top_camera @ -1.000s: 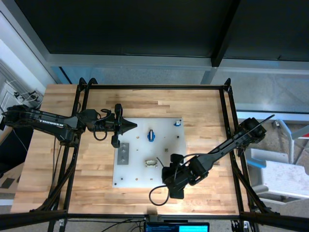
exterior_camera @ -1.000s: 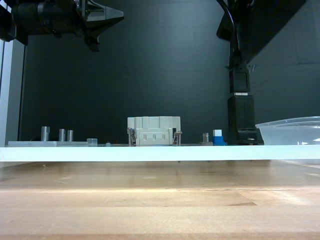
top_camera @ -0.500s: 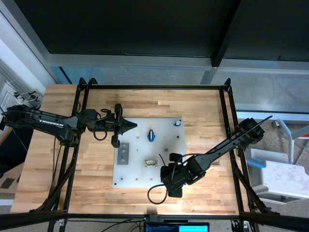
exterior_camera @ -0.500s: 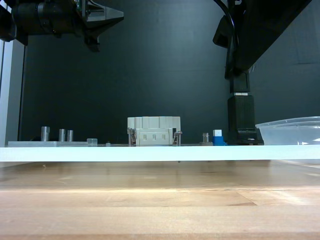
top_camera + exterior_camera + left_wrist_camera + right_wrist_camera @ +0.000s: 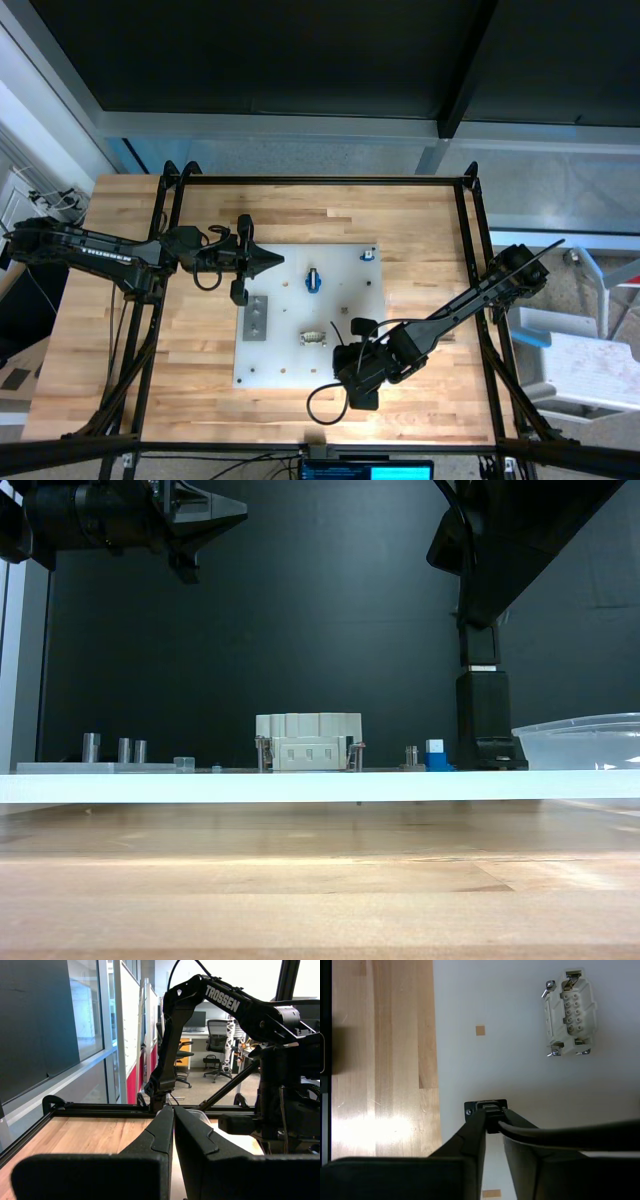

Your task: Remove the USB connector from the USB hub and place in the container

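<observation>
The right claw (image 5: 492, 1120) is clamped on the small black USB connector (image 5: 479, 646), which is seated in or just above the tiny black rectangular USB hub (image 5: 484, 718); which of the two is hard to tell. A skewed pull could jam the plug or slip it loose, and its looped cable (image 5: 310, 403) might snag short of the shallow clear plastic container (image 5: 580, 742). The left claw (image 5: 173, 1127), fingers together, hangs well apart above the tabletop (image 5: 130, 330).
</observation>
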Robot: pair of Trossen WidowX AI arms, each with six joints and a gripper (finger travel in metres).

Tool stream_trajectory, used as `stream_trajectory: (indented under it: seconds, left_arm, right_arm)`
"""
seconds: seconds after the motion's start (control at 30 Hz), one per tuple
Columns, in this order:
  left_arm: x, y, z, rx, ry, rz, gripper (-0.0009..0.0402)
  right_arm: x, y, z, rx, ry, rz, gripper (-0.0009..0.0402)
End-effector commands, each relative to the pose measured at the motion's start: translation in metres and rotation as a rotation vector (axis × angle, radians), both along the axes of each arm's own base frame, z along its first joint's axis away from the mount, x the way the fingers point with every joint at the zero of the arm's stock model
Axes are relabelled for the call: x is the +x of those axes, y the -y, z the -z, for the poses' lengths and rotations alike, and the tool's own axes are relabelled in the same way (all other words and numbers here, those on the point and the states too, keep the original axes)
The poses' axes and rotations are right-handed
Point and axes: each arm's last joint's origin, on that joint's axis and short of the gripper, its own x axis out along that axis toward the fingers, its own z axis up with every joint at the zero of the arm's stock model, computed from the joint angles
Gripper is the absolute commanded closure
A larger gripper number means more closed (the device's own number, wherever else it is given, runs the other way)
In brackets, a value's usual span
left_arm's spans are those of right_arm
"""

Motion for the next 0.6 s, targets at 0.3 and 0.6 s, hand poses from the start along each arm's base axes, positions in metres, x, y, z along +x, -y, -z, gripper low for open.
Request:
stream_trajectory:
  seconds: [0.3, 0.6]
  left_arm:
    - [0.000, 0.000, 0.000, 0.000, 0.000, 0.000, 0.0392]
    - [0.000, 0.000, 0.000, 0.000, 0.000, 0.000, 0.0392]
  right_arm:
    - [0.000, 0.001, -0.001, -0.003, -0.001, -0.001, 0.0393]
    - [0.017, 0.001, -0.002, -0.010, -0.025, -0.032, 0.0393]
